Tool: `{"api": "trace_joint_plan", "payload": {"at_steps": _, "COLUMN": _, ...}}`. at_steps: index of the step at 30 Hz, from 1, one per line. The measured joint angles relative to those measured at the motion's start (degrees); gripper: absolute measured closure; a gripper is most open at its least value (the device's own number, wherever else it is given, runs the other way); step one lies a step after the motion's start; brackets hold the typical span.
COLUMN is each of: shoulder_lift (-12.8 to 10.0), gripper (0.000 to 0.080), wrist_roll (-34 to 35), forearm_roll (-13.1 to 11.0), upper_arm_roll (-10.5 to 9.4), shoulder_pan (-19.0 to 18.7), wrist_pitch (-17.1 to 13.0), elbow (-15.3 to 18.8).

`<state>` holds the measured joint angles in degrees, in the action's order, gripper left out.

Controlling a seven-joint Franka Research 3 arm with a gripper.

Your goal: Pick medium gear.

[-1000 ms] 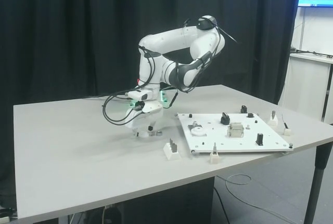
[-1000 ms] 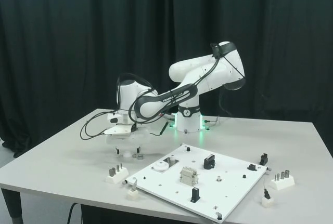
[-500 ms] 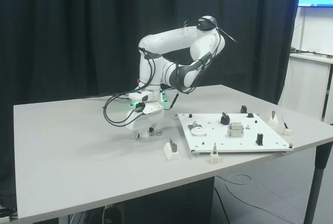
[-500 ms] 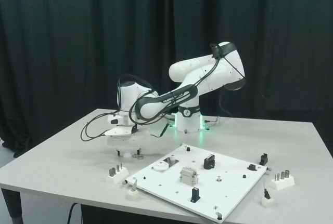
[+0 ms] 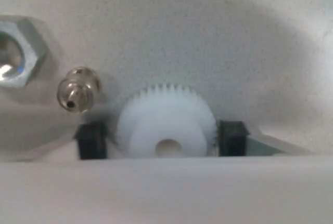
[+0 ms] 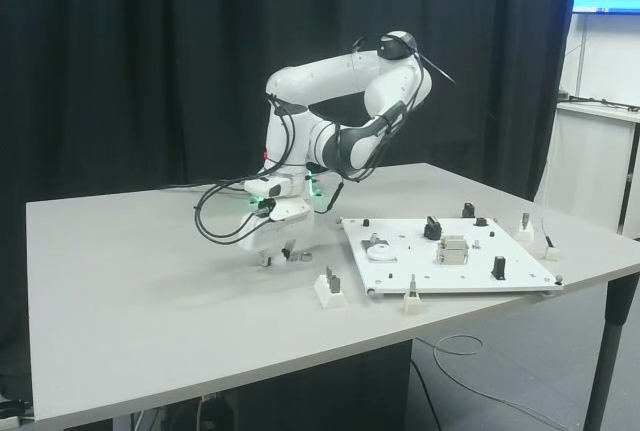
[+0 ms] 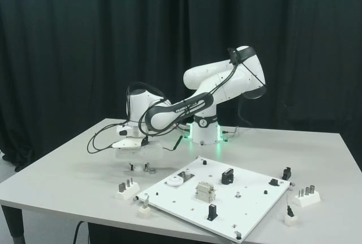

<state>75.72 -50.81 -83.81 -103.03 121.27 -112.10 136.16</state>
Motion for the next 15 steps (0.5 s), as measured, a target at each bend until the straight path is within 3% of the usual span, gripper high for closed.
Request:
{"api": "trace_joint_plan", "payload": {"at_steps": 5, "shoulder_lift": 0.0, "gripper": 0.0122, "wrist_roll": 0.7, "forearm_roll": -0.1, "upper_arm_roll": 0.02, "shoulder_pan": 0.0, "wrist_pitch": -0.2, "elbow": -0.1}}
{"api": "trace_joint_plan", "payload": {"at_steps": 6, "shoulder_lift": 0.0, "gripper": 0.0403, "wrist_roll": 0.7, "forearm_roll": -0.1, "upper_arm_roll": 0.02, "shoulder_pan": 0.0, "wrist_pitch": -0.3, "elbow": -0.2}}
{"api": "trace_joint_plan", "payload": {"at_steps": 15, "shoulder_lift": 0.0, "gripper": 0.0402, "wrist_roll": 2.0, "forearm_roll": -0.1, "upper_arm_roll": 0.58, "shoulder_pan": 0.0, "wrist_pitch": -0.9, "elbow": -0.8}}
